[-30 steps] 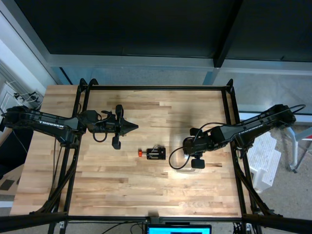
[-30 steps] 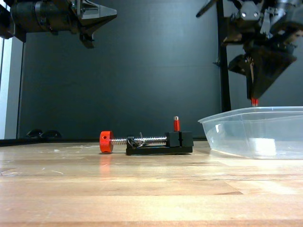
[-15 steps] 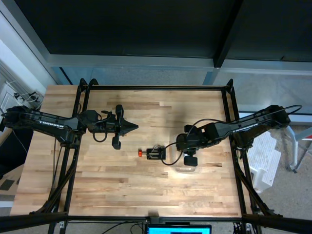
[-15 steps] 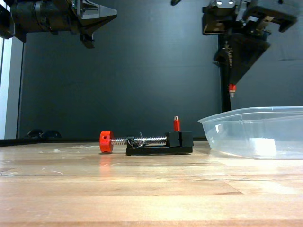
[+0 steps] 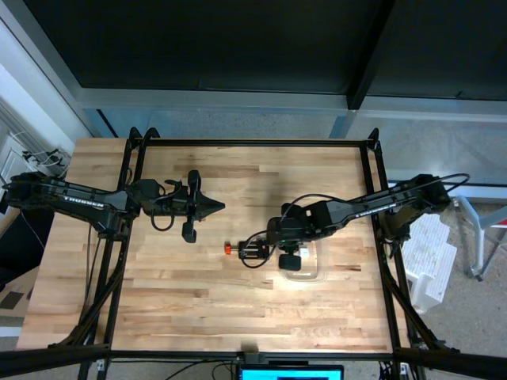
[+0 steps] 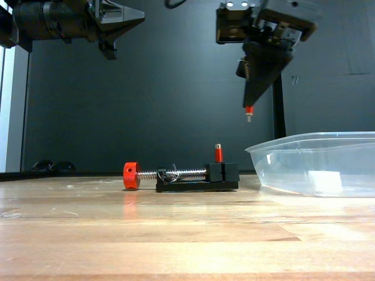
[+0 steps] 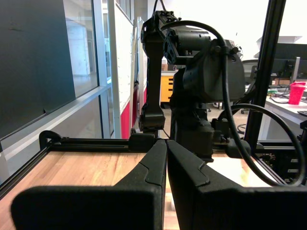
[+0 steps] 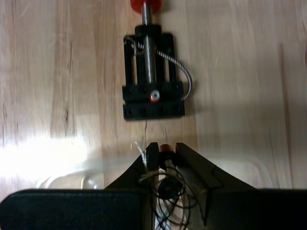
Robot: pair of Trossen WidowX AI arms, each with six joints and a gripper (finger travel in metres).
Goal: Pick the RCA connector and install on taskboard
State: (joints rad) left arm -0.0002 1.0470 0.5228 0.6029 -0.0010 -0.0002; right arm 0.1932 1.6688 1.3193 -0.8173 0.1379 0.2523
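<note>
- Near the middle of the table [image 5: 198, 305] lies the black block [image 6: 196, 177]. Its red knob [image 6: 131, 175] points to the table's left edge. A small red peg [image 6: 218, 153] stands up at its other end.
- Toward the right edge sits a clear plastic tub [image 6: 316, 170]. It is near the block but does not touch it.
- The right gripper [image 6: 250, 100] hangs in the air and points straight down. It is over the side of the tub closest to the block (and higher up than the red peg).
- Its two fingers squeeze the little plug [image 6: 249, 111]. The plug is red with a silver tip, and the tip points down. It touches nothing but the fingers.
- Some thin wire [image 8: 165, 189] is bunched up between those fingers, behind the plug.
- From the right wrist, the plug is just short of the block's peg end and not over the peg.
- The left gripper [image 5: 215, 207] is up high over the left half of the table, well apart from the block. Its fingers are pressed together with nothing between them.
</note>
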